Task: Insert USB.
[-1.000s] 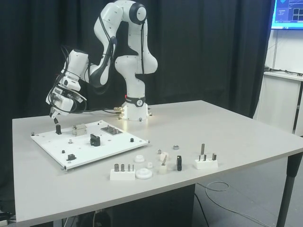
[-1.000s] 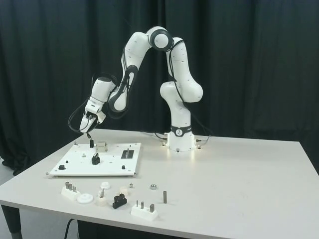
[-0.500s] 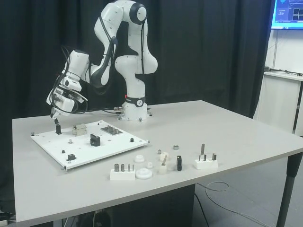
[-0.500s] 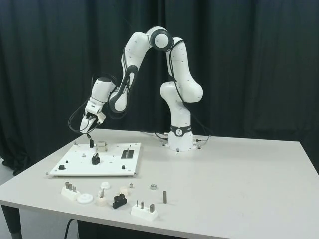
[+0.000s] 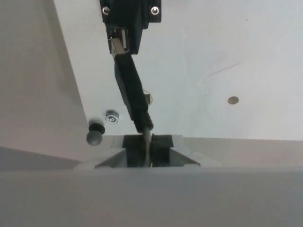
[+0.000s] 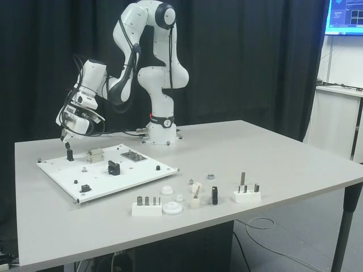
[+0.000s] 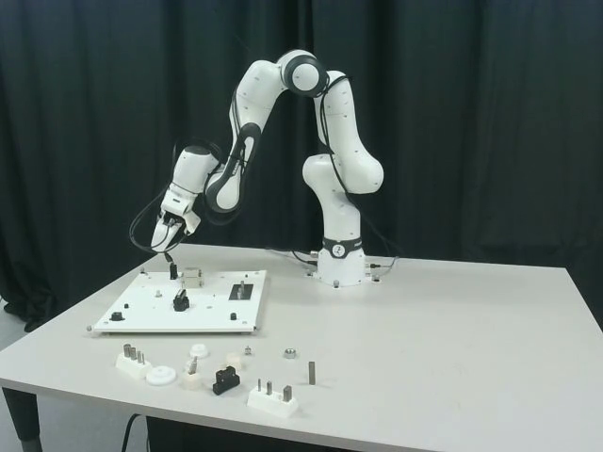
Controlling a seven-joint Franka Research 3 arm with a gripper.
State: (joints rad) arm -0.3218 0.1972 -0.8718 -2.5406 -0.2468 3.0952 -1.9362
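From my remote seat, the hand (image 6: 66,137) hung over the far left corner of the white board (image 6: 130,173), and it was clamped on the black USB plug (image 5: 131,92), pinching its back end between the fingers. In the wrist view the plug slanted away from the hand, and its metal tip sat right at the mouth of the black socket block (image 5: 129,21) fixed on the board. I couldn't tell whether the tip was actually inside the socket or just touching it. Close to the hand on the board were a small nut (image 5: 111,116) and a black peg (image 5: 95,137) at the board's edge, both just beside the plug's line.

In the first room view, the socket block (image 6: 70,154) stood straight below the hand. Moving right from the hand, there was a grey metal fixture (image 6: 94,154), then a black clamp-like part (image 6: 113,167), then a grey plate (image 6: 133,154), all on the board.

Further right and well apart from the hand, loose bits sat on the desk (image 6: 272,153): a white holder with pins (image 6: 147,207), a white gear (image 6: 172,208), a small black block (image 6: 214,195) and another white holder (image 6: 247,195) with taller pins.

The second room view showed the same thing, with the hand (image 7: 168,247) above the board's far corner and the arm (image 7: 283,113) arched over from its base.
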